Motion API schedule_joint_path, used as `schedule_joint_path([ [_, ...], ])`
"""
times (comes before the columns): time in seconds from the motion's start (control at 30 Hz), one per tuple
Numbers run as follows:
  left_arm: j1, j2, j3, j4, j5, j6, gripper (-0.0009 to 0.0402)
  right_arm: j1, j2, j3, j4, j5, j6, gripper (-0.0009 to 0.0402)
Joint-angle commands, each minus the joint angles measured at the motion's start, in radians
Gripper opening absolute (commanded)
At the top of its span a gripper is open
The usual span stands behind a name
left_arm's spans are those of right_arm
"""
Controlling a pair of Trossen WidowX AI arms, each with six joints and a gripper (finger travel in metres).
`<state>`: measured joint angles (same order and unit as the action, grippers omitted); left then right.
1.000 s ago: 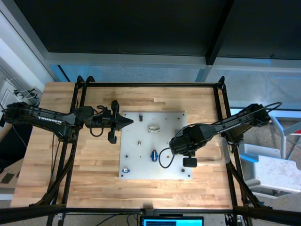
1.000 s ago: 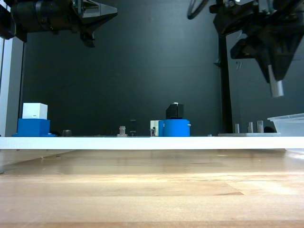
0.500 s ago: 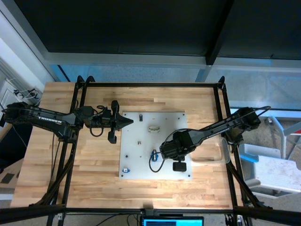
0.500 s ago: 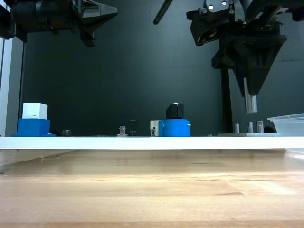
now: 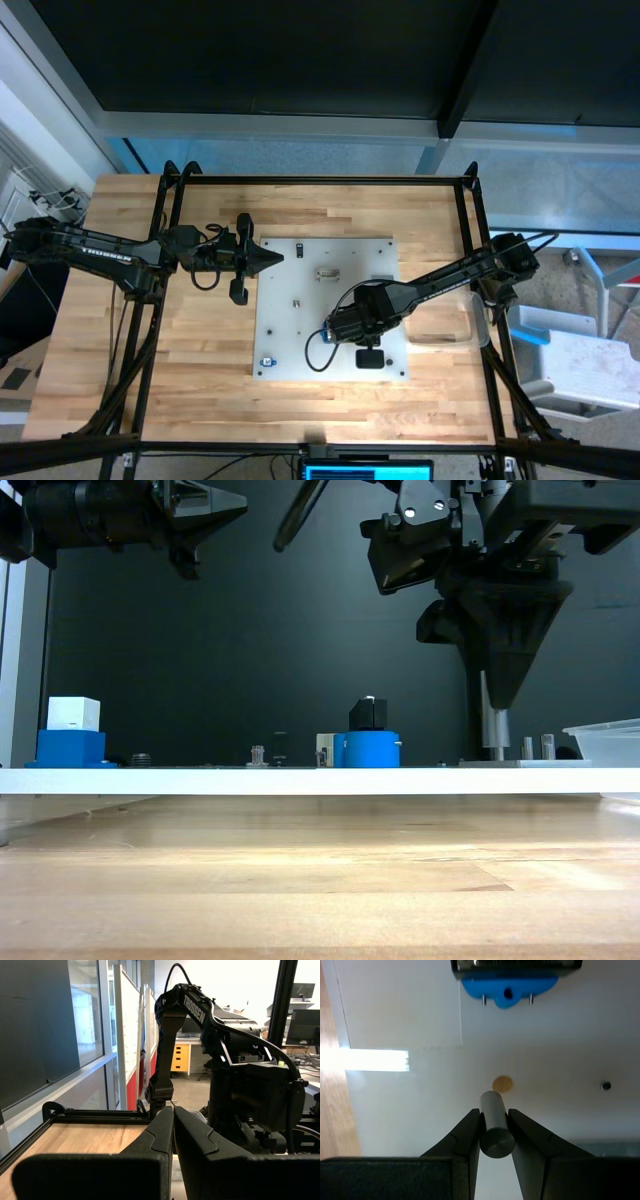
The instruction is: Pick the 16mm cylinder and place it in the taskboard
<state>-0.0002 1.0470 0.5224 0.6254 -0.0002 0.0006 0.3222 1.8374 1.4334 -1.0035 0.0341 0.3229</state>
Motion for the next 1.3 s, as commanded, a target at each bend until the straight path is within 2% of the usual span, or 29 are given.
schedule_joint_path([
  [0.03,0.000,0.000,0.000,0.000,0.000,0.000,0.0000,-0.011,0.005,-0.002,0.008,0.001,-0.013,0.0016],
  [0.43,0.000,0.000,0.000,0.000,0.000,0.000,0.0000,-0.026,0.005,-0.010,0.021,0.002,-0.043,0.0016],
  [1.3,0.000,0.000,0.000,0.000,0.000,0.000,0.0000,-0.026,0.005,-0.060,0.075,0.002,-0.044,0.0016],
])
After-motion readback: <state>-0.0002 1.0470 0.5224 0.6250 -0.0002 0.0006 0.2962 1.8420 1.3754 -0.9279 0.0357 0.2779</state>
